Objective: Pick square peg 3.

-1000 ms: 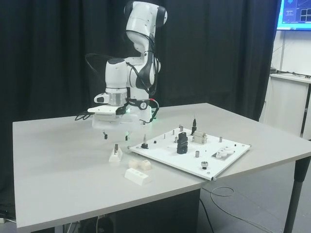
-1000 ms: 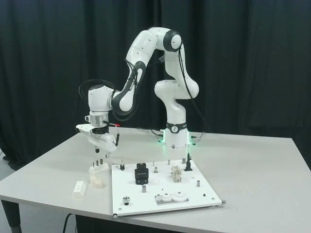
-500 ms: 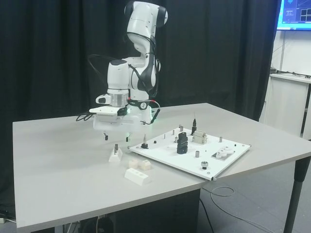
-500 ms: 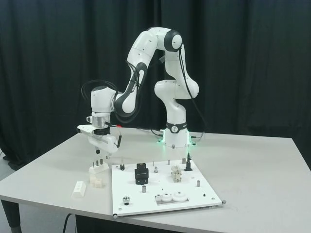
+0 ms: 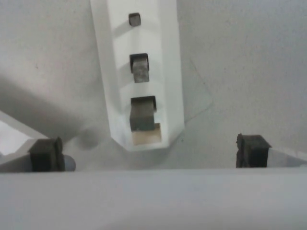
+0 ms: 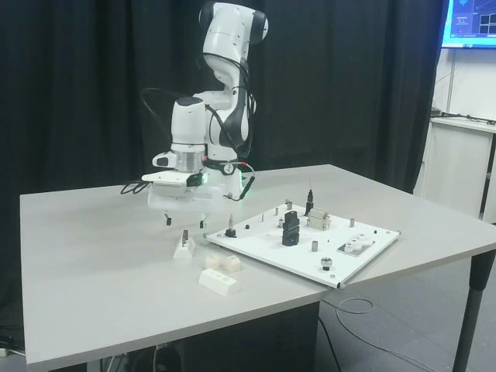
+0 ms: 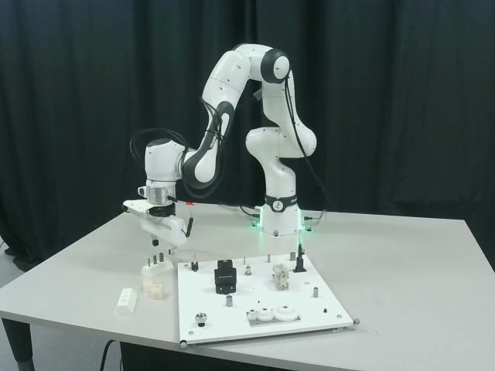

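Note:
A small white holder (image 5: 141, 76) lies on the grey table and carries three dark square pegs in a row: a small one (image 5: 135, 19), a medium one (image 5: 139, 68) and a large one (image 5: 142, 115). My gripper (image 5: 148, 152) hangs open above the holder's end with the large peg. Its black fingertips (image 5: 45, 154) stand wide apart, one on either side of the holder, touching nothing. In the first room view the gripper (image 6: 184, 222) hovers just over the holder (image 6: 184, 249). In the second room view the gripper (image 7: 158, 243) is above the same holder (image 7: 157, 268).
A white board (image 6: 364, 260) with several small fixtures, pegs and gears lies right beside the holder. Two more white blocks (image 6: 219, 280) (image 6: 227, 262) rest on the table toward its front edge. They show in the second room view as a long block (image 7: 126, 301) and a short block (image 7: 155, 291).
The gripper has shifted slightly toward the board, settling over the peg holder. Its fingers stay open and the holder has not moved.

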Controlling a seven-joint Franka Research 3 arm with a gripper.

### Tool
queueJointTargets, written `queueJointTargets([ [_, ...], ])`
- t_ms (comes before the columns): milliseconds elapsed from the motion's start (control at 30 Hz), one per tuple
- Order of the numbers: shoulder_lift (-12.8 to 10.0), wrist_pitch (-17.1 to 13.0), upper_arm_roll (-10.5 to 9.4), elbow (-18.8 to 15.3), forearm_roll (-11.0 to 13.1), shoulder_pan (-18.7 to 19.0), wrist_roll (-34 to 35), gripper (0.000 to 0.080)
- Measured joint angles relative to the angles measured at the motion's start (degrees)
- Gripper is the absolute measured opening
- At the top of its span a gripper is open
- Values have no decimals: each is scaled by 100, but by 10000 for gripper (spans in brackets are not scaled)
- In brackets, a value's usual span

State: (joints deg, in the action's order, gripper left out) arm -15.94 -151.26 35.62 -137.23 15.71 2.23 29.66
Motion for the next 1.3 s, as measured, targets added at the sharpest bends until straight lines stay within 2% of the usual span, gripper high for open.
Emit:
queueJointTargets([
  [567,-211,-128,-46,23,194,0,-18,800],
  [1233,-485,-229,-146,155,198,0,-95,800],
  [1267,-489,-229,-147,156,198,0,-100,536],
  [1300,-491,-229,-147,157,198,0,-108,536],
])
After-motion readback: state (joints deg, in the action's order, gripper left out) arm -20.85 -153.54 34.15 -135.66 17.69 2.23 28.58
